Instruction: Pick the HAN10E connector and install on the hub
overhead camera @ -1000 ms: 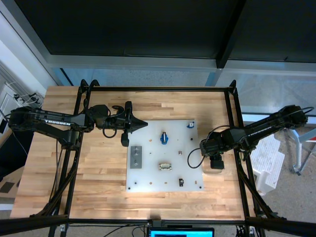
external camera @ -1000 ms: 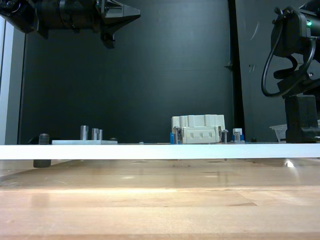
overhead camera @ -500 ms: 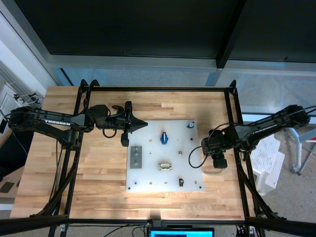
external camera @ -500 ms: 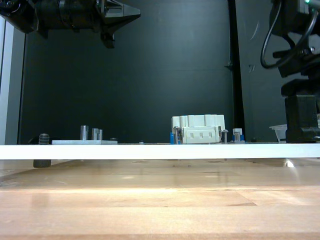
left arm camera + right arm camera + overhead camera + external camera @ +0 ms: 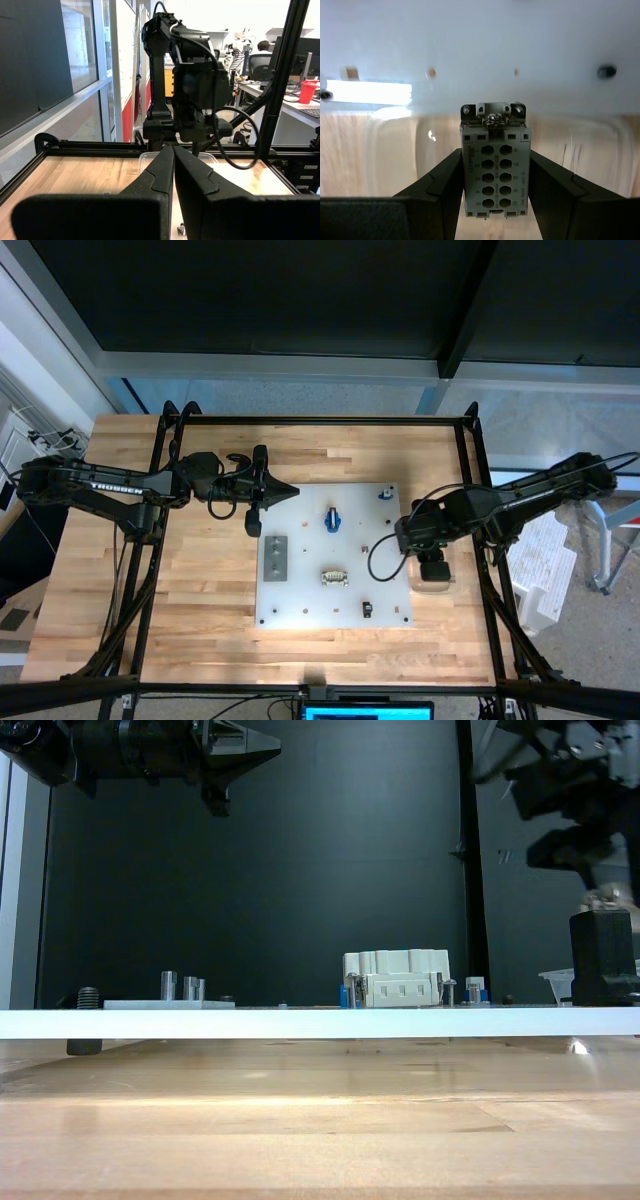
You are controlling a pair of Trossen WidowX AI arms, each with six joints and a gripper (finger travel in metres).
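Aloft, right jaws clamp connector (image 5: 494, 170), left closed

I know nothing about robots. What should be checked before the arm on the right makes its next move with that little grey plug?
1. Grip: ok. The right gripper has its jaws shut on the sides of the light-grey rectangular connector.
2. Connector above its target: not ok. It hangs over the clear plastic tray, beside the white square plate.
3. Target free: ok. Nothing sits on the beige-centred hub socket.
4. Connector turned to match the hub: cannot tell.
5. Other arm out of the way: ok. The left gripper is raised beyond the plate's far left corner, jaws shut.
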